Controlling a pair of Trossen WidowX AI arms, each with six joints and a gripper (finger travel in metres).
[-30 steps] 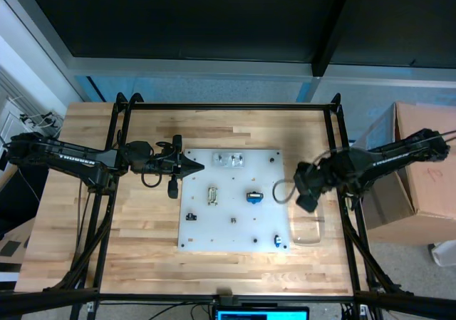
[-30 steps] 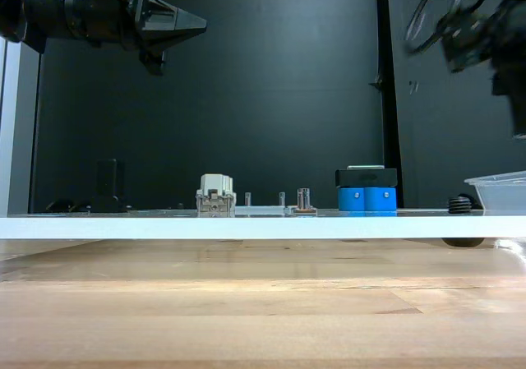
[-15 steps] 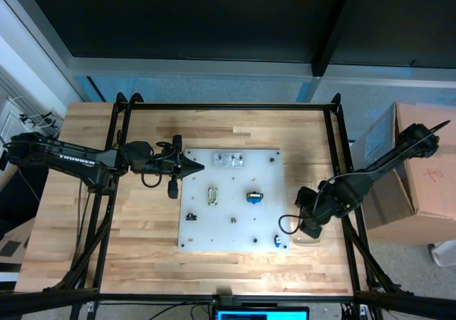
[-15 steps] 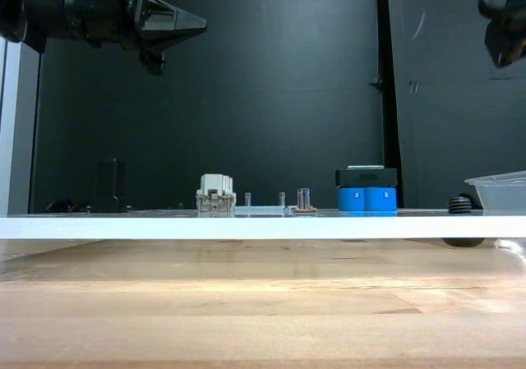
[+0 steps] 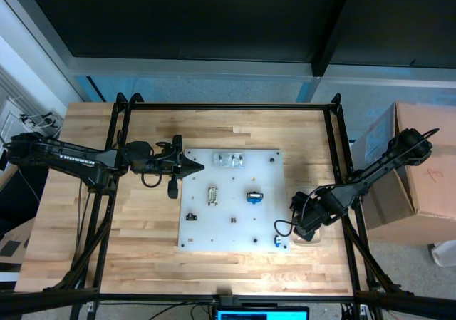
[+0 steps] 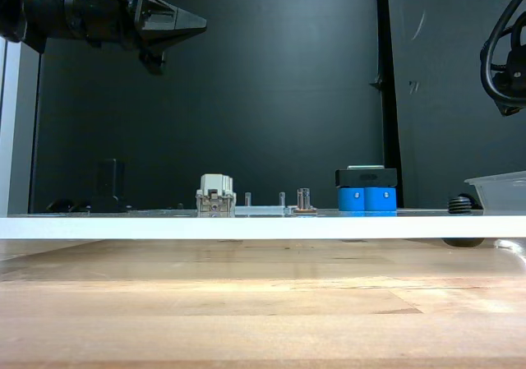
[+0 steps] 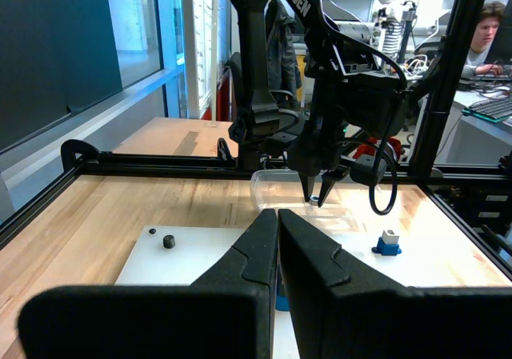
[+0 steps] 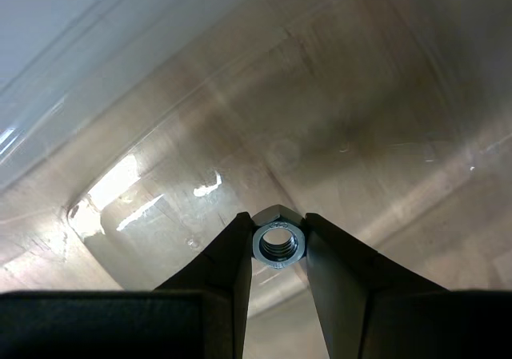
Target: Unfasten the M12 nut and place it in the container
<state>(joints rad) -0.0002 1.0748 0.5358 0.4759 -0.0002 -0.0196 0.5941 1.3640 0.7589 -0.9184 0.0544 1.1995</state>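
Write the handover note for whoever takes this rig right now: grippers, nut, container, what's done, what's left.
Left gripper: shut, empty, raised over the left edge of the white board.
Right gripper: shut on the M12 nut, held over the clear container beside the board's right edge.
Stud: bare, ribs showing.
Done: nut is off its stud and over the container.
Left: open the right gripper so the nut lands in the container.

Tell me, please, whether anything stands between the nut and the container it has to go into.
Nothing visible does. The right end effector grips the nut above the clear container, whose floor shows right beneath it. The left end effector hovers high over the left edge of the board.
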